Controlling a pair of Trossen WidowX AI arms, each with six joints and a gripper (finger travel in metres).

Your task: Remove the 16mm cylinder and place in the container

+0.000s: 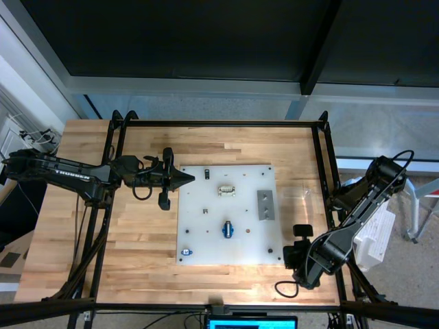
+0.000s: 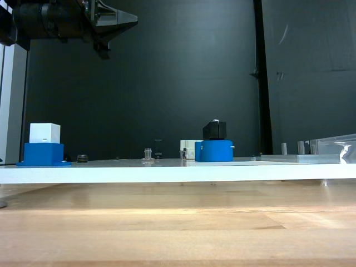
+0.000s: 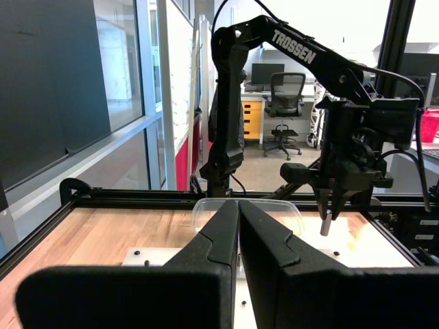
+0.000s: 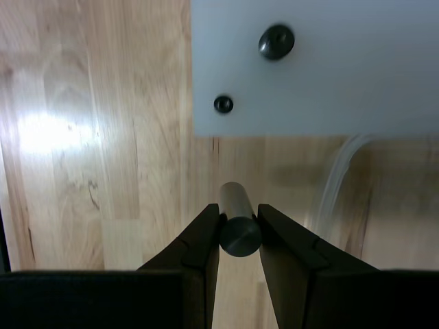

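My right gripper (image 4: 238,214) is shut on a short grey metal cylinder (image 4: 239,229), holding it upright in the air over bare wood, just off a corner of the white board (image 4: 329,75). The curved rim of the clear container (image 4: 336,181) lies close beside it. From the left wrist view the cylinder (image 3: 326,223) hangs from the right gripper (image 3: 328,205) next to the container (image 3: 247,208). In the high view the right gripper (image 1: 300,233) is at the board's right edge. My left gripper (image 1: 184,177) is shut and empty, hovering high at the board's left edge.
On the white board (image 1: 226,171) sit a grey metal block (image 1: 265,204), a blue fixture (image 1: 227,229), a small blue piece (image 1: 185,253) at the near left corner and a white connector (image 1: 227,190). A black frame (image 1: 219,123) rings the table.
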